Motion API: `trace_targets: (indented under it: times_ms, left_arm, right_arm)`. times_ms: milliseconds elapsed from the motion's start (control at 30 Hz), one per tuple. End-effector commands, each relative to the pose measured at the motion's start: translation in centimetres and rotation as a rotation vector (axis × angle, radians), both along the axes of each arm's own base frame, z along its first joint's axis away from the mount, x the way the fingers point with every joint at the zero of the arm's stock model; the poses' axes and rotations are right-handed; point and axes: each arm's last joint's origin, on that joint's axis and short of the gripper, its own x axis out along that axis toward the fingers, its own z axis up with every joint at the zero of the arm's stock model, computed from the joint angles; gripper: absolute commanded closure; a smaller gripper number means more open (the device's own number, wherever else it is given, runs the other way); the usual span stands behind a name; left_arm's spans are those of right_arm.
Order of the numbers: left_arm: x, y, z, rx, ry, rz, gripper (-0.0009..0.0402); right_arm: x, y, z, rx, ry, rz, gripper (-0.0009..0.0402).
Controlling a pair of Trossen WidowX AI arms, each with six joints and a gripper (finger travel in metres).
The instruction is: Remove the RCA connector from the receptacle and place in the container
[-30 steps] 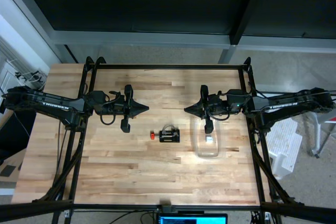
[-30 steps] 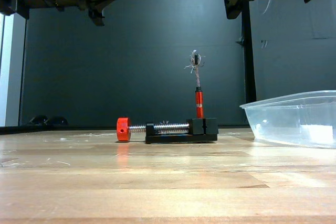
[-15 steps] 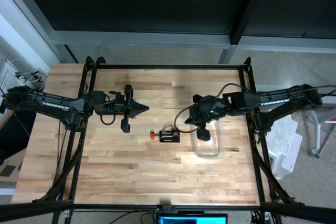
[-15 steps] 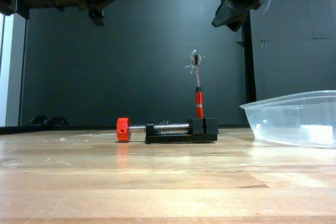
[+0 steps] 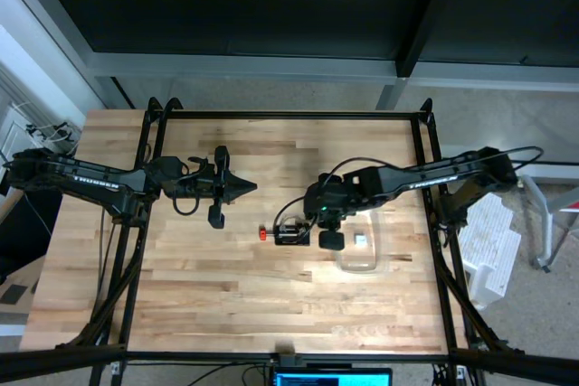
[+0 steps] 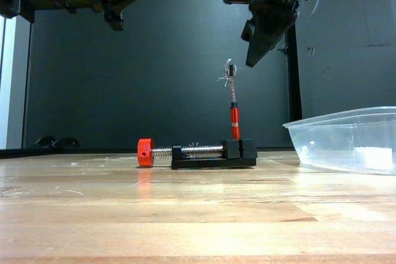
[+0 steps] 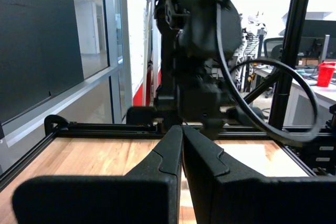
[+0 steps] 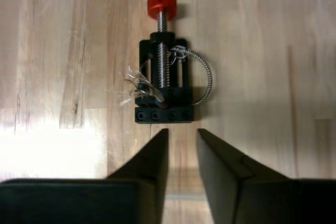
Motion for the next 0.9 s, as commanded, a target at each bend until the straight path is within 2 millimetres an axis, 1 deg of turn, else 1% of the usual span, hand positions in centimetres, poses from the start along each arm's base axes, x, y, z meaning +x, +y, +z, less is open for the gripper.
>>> trace_targets:
  times_ms: [33, 133, 233, 367, 467, 700, 733, 900]
  left_arm:
    - [0.0, 0.0, 0.0, 0.0, -0.001, 0.0, 0.0393]
    - [0.0, 0.0, 0.0, 0.0, -0.002, 0.0, 0.0393]
    - [0.0, 0.0, 0.0, 0.0, -0.001, 0.0, 0.0393]
    - [0.0, 0.0, 0.0, 0.0, -0.001, 0.0, 0.0393]
    - [0.0, 0.0, 0.0, 0.0, -0.001, 0.0, 0.0393]
    - [0.0, 0.0, 0.0, 0.0, -0.001, 0.0, 0.0393]
    - [0.0, 0.0, 0.0, 0.0, -0.001, 0.0, 0.0393]
    - [0.0, 0.0, 0.0, 0.0, -0.001, 0.0, 0.0393]
  right_arm:
    - [0.7, 0.5, -0.9, -0.021, 0.036, 0.002, 0.0267]
    - [1.3, 0.9, -1.8, -0.024, 0.061, 0.0, 0.023]
    - [1.9, 1.2, -2.8, -0.034, 0.087, -0.012, 0.0201]
    - [2.4, 1.5, -3.9, -0.037, 0.105, -0.026, 0.018]
    - [2.8, 1.6, -4.3, -0.036, 0.099, -0.025, 0.0175]
    - [3.7, 1.7, -5.3, -0.037, 0.073, -0.037, 0.0178]
    - [3.9, 1.7, -5.7, -0.037, 0.074, -0.036, 0.0178]
    - [4.1, 1.7, -6.2, -0.039, 0.074, -0.036, 0.0178]
